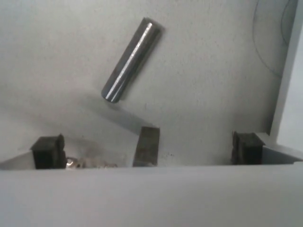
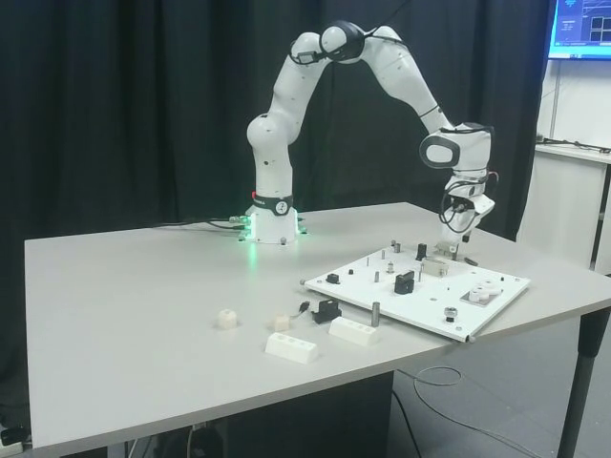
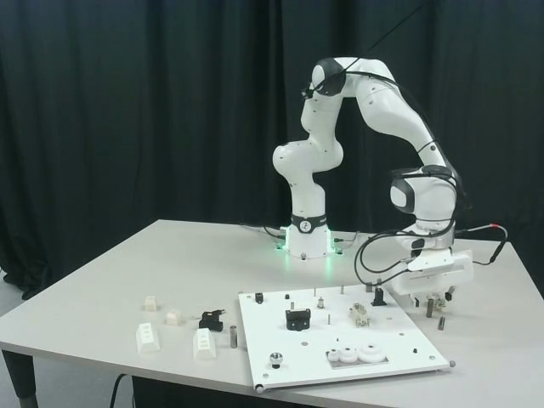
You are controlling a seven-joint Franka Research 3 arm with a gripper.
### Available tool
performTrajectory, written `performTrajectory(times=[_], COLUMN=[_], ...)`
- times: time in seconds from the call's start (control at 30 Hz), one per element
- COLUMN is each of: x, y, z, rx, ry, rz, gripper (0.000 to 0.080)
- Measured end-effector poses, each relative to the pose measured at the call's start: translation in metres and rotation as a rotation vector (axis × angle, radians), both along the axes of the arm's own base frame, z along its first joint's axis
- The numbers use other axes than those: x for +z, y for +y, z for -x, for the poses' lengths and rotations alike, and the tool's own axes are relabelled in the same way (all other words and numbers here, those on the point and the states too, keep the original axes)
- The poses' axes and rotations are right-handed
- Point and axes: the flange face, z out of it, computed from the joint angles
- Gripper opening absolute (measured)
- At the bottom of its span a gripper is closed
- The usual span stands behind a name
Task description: Remove square peg 2.
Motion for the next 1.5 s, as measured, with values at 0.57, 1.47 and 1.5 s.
performTrajectory(times=[0.57,1.47,1.5], x=[0.023,0.036,0.036], y=[0.000,-0.004,-0.004], z=[-0.005,-0.013,-0.013], rx=[-0.004,-0.015,-0.016], ry=[0.011,0.003,0.002], rz=[0.000,-0.005,-0.005], gripper=[0.0800,0.0800,0.0800])
